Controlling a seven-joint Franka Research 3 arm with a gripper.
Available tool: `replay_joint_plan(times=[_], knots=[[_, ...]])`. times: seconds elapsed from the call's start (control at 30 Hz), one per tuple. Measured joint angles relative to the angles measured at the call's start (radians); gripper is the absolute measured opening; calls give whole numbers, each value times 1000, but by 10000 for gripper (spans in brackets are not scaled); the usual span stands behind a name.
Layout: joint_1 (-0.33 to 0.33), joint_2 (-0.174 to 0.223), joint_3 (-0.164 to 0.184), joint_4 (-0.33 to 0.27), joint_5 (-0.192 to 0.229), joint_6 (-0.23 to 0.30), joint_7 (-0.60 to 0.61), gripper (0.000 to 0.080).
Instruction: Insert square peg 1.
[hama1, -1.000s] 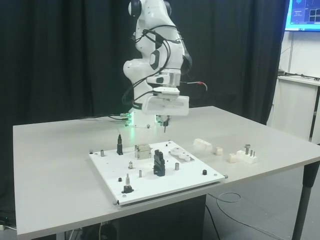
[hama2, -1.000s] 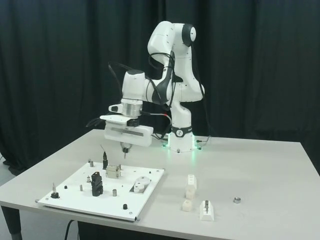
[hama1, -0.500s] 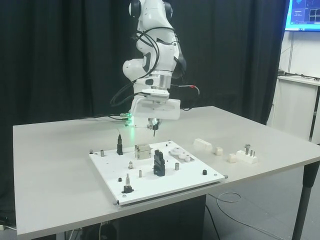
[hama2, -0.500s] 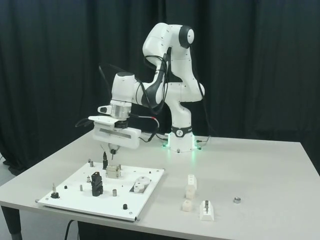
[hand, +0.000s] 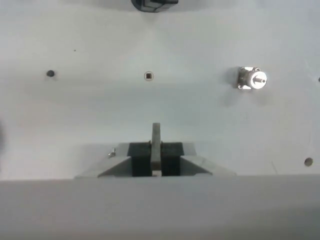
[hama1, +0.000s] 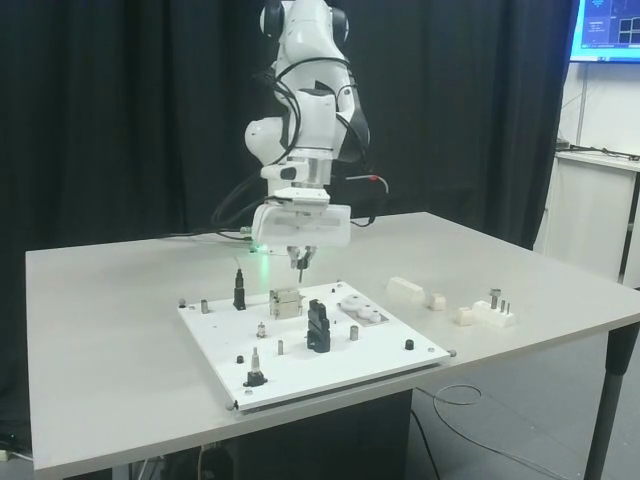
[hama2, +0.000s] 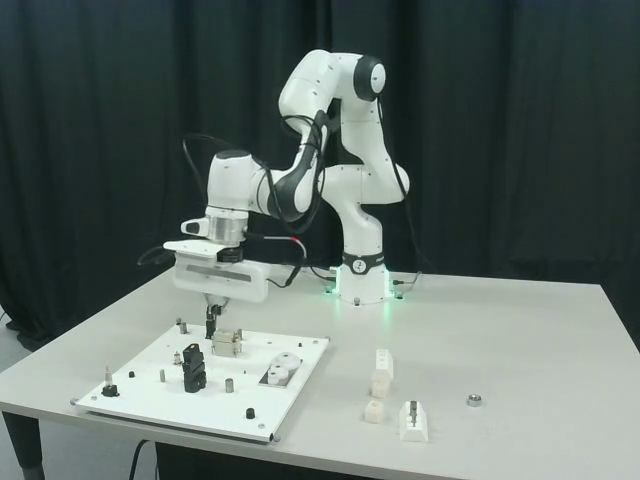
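End effector (hand: 156, 150): fingers clenched on the square peg (hand: 156, 141), a thin grey bar; its upper end hidden between the pads. Held above the white board (hama1: 340, 350) on the grey bench (hama1: 110, 330). Small square hole (hand: 148, 76) at 12 o'clock of the peg tip. Black fixture (hand: 154, 4) cut off at the picture edge.
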Motion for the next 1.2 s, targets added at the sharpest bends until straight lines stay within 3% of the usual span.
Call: replay_joint_plan(times=[0.27,0.83,1.2], knots=[[-12,41,0,44,51,-34,-102,35],[-25,150,0,161,133,-106,-170,35],[-35,214,0,223,203,-127,-256,35]])
